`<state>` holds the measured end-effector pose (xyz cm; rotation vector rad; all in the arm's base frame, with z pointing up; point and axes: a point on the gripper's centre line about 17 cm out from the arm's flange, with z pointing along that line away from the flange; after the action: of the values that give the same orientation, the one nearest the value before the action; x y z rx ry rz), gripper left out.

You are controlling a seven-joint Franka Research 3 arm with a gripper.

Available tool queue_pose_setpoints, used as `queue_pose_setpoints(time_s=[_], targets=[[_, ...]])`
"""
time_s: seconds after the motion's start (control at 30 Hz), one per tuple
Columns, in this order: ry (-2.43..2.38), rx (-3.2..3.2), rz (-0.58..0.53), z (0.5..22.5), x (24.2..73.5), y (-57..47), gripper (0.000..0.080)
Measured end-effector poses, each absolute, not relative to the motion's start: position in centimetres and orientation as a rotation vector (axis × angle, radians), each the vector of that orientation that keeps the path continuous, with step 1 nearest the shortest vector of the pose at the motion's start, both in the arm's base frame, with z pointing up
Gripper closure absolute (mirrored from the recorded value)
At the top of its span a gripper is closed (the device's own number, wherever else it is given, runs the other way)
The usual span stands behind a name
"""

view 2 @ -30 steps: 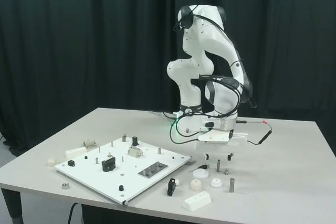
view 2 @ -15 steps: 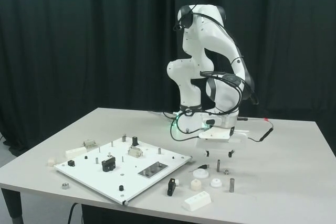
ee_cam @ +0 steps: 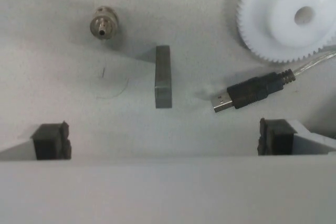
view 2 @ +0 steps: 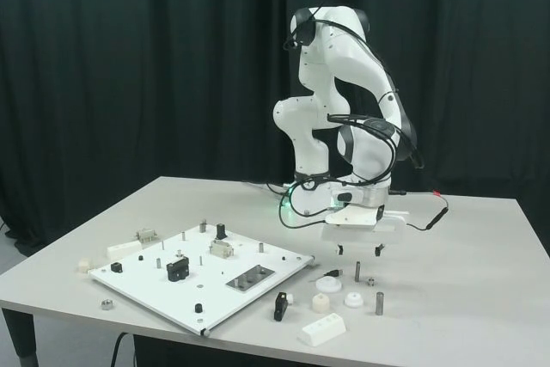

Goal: Remove round peg 3.

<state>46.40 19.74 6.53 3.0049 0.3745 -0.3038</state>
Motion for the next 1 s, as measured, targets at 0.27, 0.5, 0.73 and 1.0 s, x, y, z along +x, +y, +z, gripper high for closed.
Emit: queue_pose_setpoints(time_s=[0.27,0.5,0.73,1.0], targets=[[0.364,3.007,-0.300,6.65,46.46,19.77,0.0003],[0.364,3.008,-0.295,6.81,46.54,19.80,0.0003],[0.363,3.008,-0.295,6.83,46.57,19.77,0.0003],[0.361,3.008,-0.294,6.83,46.62,19.64,0.0003]])
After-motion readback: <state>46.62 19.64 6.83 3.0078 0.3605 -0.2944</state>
